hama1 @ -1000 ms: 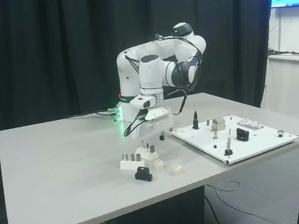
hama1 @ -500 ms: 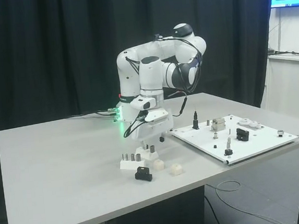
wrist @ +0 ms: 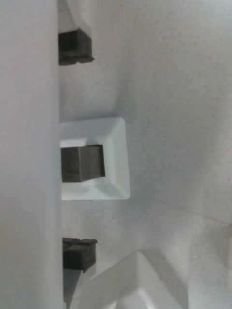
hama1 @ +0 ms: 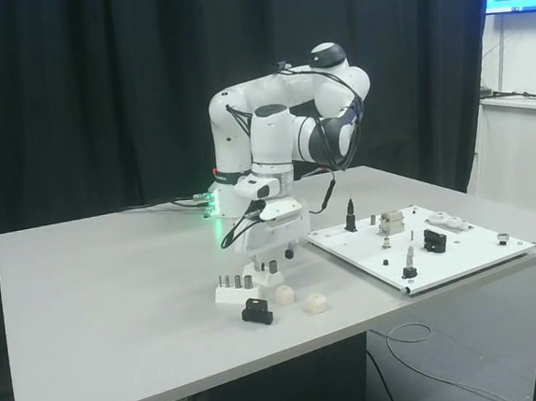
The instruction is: Pick square peg 4.
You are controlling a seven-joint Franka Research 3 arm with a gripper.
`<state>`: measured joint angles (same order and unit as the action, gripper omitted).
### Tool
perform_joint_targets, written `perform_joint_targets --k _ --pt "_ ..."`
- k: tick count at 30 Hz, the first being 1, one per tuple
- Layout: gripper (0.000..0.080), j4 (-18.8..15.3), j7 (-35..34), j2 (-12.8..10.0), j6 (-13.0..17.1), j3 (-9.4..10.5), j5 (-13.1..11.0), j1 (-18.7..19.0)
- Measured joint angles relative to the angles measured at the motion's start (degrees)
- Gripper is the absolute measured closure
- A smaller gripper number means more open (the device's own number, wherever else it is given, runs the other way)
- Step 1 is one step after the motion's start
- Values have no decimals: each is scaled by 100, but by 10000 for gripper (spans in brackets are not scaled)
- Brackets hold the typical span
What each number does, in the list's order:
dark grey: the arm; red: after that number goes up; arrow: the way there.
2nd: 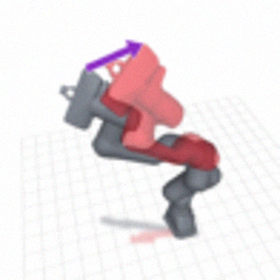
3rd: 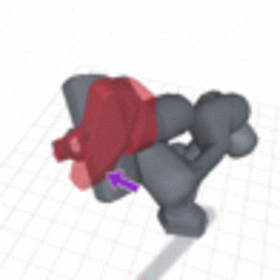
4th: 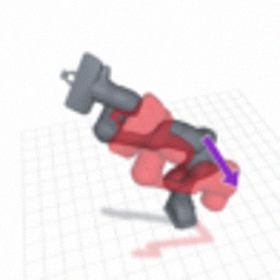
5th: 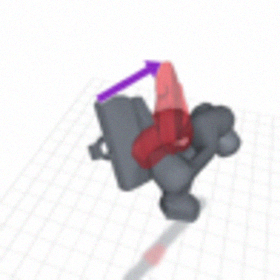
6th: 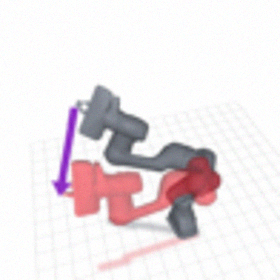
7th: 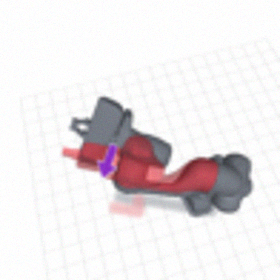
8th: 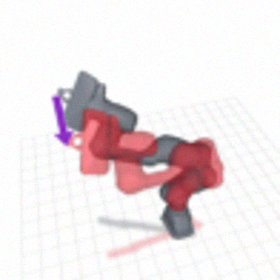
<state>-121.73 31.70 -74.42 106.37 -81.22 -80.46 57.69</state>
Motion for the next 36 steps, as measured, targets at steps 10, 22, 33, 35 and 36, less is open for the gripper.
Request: perform_joint_targets --k 10,22,33,35,36 --pt "3 56 74 -14 52 71 1 -98" --pt "136 119 121 -24 33 118 10 -191" --pt "482 187 121 -24 -9 118 17 -195" --pt "482 191 121 -24 -9 118 26 -196" --pt "482 191 121 -24 -9 118 30 -196"
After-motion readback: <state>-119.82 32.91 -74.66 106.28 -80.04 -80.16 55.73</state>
